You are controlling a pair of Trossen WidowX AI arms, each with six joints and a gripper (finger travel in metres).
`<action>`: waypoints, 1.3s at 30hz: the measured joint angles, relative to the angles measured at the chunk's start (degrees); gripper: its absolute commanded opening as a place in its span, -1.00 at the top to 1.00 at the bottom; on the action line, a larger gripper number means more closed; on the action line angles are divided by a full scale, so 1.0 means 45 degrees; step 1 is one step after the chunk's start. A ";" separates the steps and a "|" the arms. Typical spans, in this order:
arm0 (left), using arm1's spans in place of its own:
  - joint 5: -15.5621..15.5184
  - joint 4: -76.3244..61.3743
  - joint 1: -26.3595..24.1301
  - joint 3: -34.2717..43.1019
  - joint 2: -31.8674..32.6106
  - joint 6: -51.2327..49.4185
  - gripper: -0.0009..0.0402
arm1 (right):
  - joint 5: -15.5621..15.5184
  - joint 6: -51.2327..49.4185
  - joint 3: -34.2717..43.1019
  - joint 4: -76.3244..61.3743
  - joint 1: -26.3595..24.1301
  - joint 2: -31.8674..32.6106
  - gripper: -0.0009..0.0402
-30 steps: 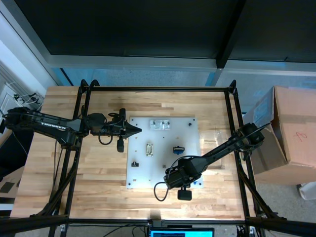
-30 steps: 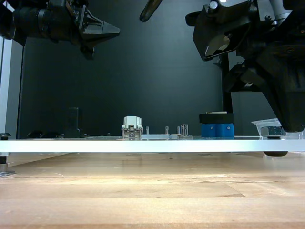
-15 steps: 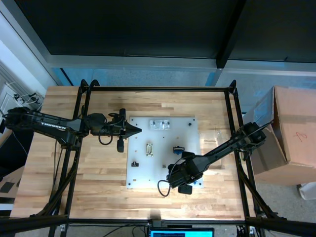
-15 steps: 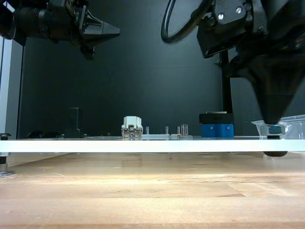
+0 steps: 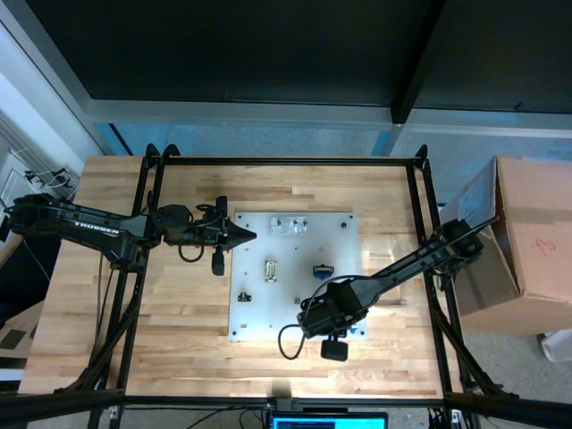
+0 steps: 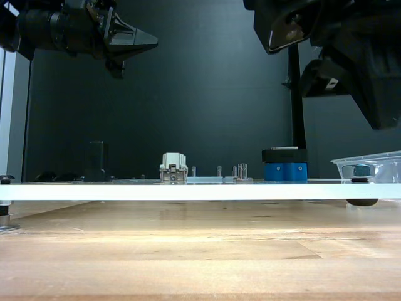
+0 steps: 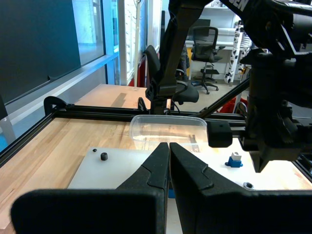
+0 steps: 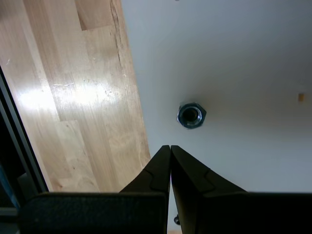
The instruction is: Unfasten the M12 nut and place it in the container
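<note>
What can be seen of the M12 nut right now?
The M12 nut is a small silver hexagon with a dark centre, sitting level on its stud near the white board's near right edge, in front of the clear tray, not in it. Nothing touches it: the right gripper hangs shut and empty above it; the left gripper is shut over the board's left edge.

R gripper [image 8: 170,147] clear above nut [image 8: 191,115], L gripper [image 7: 169,145] well apart, tray [image 7: 168,117] near
</note>
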 measured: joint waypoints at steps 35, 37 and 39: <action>0.0000 -0.0209 0.0000 0.0000 0.0005 0.0000 0.96 | 0.1404 0.0301 -0.0107 -0.0709 -0.0034 -0.0068 0.96; 0.0000 -0.0194 0.0000 0.0005 0.0005 0.0005 0.96 | 0.0311 0.0243 -0.0019 -0.0384 -0.0010 -0.0068 0.96; 0.0005 -0.0199 0.0000 0.0000 0.0005 0.0000 0.96 | -0.0393 0.0073 0.0005 0.0083 0.0000 -0.0068 0.96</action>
